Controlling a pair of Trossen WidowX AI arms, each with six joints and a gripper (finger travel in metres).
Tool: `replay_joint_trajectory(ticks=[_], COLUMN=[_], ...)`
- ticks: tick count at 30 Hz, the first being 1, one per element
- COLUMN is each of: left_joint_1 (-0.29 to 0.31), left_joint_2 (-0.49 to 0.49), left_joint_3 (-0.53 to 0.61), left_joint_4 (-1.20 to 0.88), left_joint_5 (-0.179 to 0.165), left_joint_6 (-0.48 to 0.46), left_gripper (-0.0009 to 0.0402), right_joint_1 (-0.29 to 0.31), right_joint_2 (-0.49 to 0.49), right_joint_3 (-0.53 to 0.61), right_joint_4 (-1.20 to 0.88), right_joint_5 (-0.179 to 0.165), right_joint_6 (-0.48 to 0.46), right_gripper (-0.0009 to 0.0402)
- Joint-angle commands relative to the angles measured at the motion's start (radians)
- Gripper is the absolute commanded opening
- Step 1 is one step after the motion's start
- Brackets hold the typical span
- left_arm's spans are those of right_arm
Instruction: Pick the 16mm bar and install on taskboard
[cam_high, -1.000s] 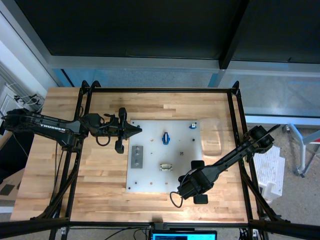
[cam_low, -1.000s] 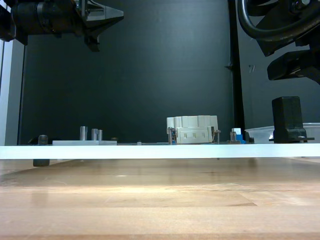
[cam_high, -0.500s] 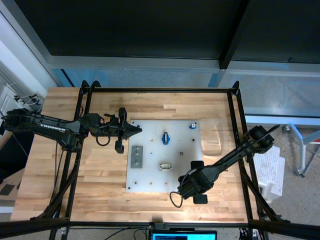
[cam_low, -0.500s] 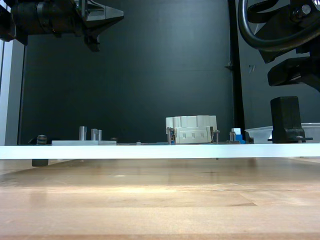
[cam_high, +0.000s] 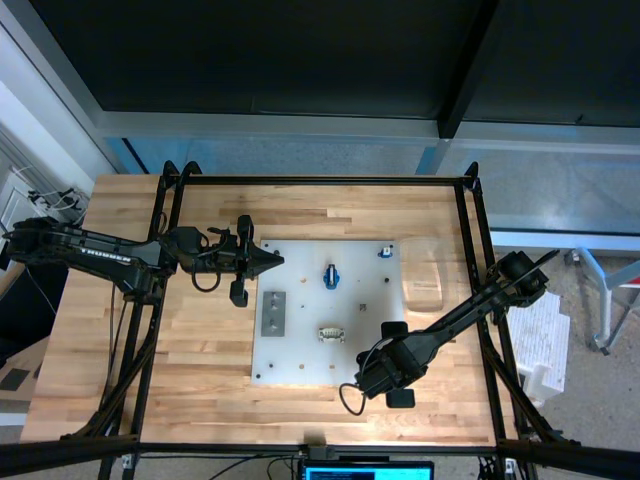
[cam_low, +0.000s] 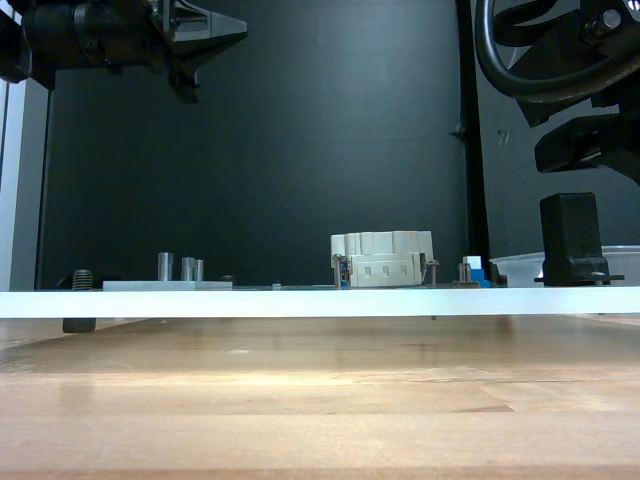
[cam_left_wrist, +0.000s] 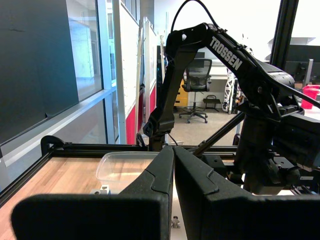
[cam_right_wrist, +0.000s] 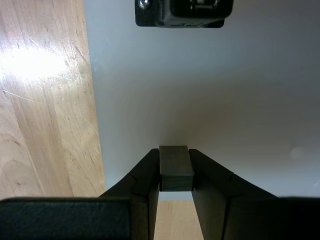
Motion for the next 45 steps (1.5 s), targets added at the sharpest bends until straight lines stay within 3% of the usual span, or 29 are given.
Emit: replay_joint_trajectory(ticks=[1,11,19,33,45], left_joint_1=[0.0,0.0,0.0,0.0,0.0], left_joint_2=[0.0,0.0,0.0,0.0,0.0], left_joint_3=[0.0,0.0,0.0,0.0,0.0], left_joint_4=[0.0,0.0,0.0,0.0,0.0], left_joint_5=[0.0,0.0,0.0,0.0,0.0], left_joint_6=[0.0,0.0,0.0,0.0,0.0], left_gripper=[0.0,0.0,0.0,0.0,0.0], right_joint_1=[0.001,0.001,0.001,0.001,0.001], right_joint_2=[-0.001,-0.012,-0.044,-0.085,-0.086], right_joint_3=[0.007,0.009,0.027,0.112,0.116], right_joint_4=[-0.003,-0.007,-0.045,-0.156,-0.161], right_joint_5=[0.0,-0.001,-0.001,0.004,0.007], right_joint_6=[-0.002,0.001,0.0,-0.002,-0.002], right_gripper=[0.0067,0.0167,0.0215,0.0233,0.0233])
